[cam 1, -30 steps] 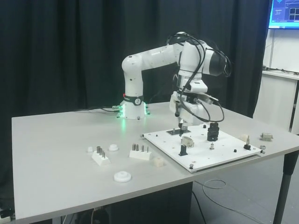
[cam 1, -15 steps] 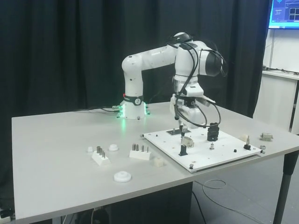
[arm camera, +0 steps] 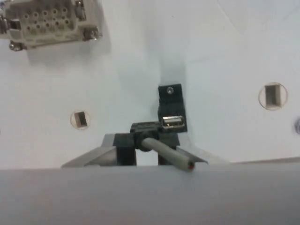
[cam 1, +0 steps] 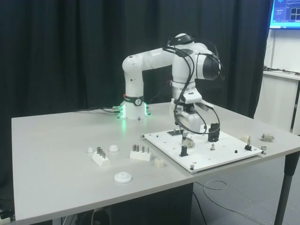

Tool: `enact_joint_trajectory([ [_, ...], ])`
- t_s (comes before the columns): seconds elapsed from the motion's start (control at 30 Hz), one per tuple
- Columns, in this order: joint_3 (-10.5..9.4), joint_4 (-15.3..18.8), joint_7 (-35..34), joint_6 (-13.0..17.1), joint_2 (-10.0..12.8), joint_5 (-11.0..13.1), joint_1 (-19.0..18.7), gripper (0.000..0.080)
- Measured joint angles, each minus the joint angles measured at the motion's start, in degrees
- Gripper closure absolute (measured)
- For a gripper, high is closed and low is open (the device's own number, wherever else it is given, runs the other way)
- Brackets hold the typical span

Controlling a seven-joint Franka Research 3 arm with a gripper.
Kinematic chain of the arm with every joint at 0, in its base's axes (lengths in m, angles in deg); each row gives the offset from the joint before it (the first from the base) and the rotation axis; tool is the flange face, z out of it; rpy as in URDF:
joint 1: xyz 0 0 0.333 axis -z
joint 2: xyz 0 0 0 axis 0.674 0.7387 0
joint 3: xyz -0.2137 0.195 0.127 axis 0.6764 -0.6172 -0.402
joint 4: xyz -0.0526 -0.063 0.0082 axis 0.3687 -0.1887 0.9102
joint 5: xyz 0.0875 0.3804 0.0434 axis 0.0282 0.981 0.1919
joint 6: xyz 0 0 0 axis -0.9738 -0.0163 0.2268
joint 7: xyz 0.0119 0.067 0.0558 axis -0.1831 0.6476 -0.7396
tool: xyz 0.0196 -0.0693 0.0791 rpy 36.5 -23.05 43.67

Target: Insert USB.

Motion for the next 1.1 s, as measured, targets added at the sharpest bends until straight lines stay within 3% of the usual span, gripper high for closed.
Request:
enact_joint_trajectory([
  [1.1,-0.40,2.85,1.97,0.23,0.00,3.49,-0.69,0.0708],
])
